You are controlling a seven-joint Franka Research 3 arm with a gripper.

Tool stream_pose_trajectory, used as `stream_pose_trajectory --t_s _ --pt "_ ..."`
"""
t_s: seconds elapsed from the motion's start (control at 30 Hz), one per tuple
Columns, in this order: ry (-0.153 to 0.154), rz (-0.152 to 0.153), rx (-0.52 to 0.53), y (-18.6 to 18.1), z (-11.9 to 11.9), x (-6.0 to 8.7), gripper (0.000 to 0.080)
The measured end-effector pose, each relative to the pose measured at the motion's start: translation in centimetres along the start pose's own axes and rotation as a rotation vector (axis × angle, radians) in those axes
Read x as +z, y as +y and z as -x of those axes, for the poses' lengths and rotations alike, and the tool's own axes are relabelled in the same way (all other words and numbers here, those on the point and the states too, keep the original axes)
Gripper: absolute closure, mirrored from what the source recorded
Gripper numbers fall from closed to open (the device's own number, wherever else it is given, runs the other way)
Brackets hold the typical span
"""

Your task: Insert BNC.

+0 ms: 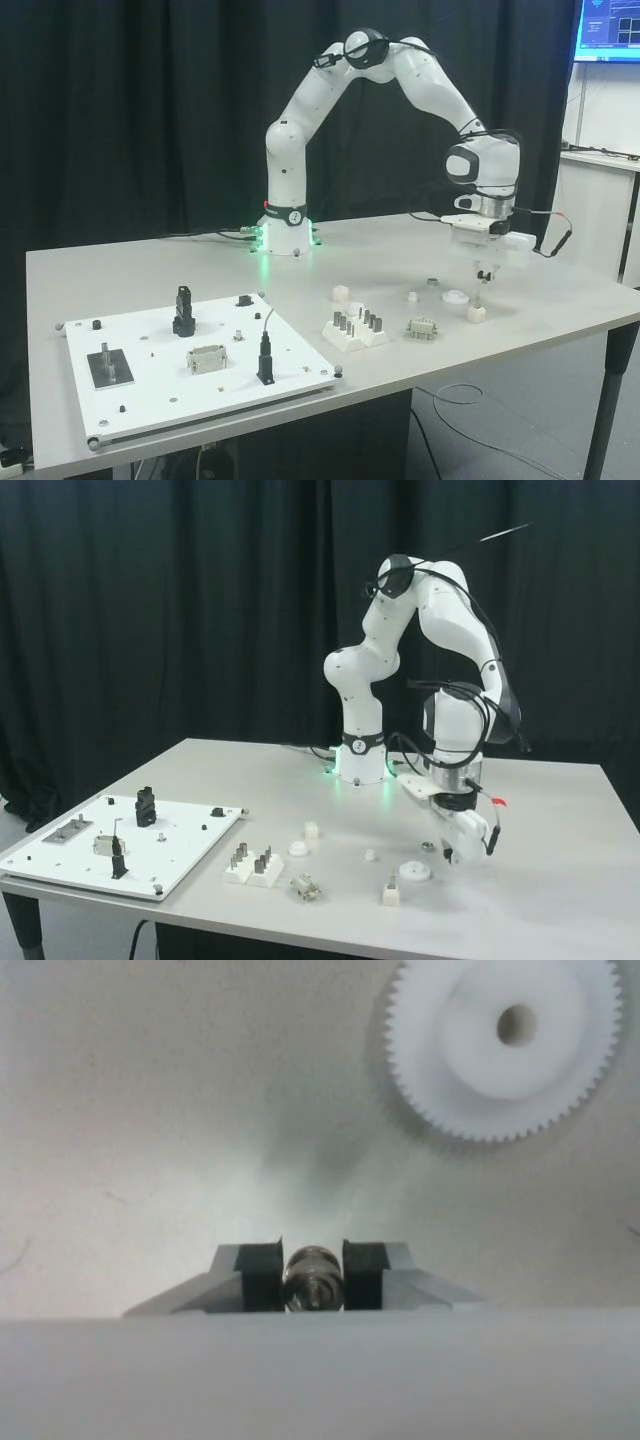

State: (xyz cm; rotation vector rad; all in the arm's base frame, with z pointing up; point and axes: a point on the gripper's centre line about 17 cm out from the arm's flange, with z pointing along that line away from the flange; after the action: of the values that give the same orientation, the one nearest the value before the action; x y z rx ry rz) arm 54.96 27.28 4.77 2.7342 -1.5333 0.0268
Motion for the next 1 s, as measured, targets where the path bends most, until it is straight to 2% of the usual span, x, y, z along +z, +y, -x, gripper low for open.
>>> stream_pose_trajectory --t_s 0.6,0.8,1.0 --pt "0.003 0.004 -0.004 0.1 -0.3 -0.4 0.0682" --pt "0.017 0.009 -0.010 0.3 -1.0 -0.5 0.0682" --pt "0.040 0.023 -0.009 1.0 -2.7 -0.5 0.0682"
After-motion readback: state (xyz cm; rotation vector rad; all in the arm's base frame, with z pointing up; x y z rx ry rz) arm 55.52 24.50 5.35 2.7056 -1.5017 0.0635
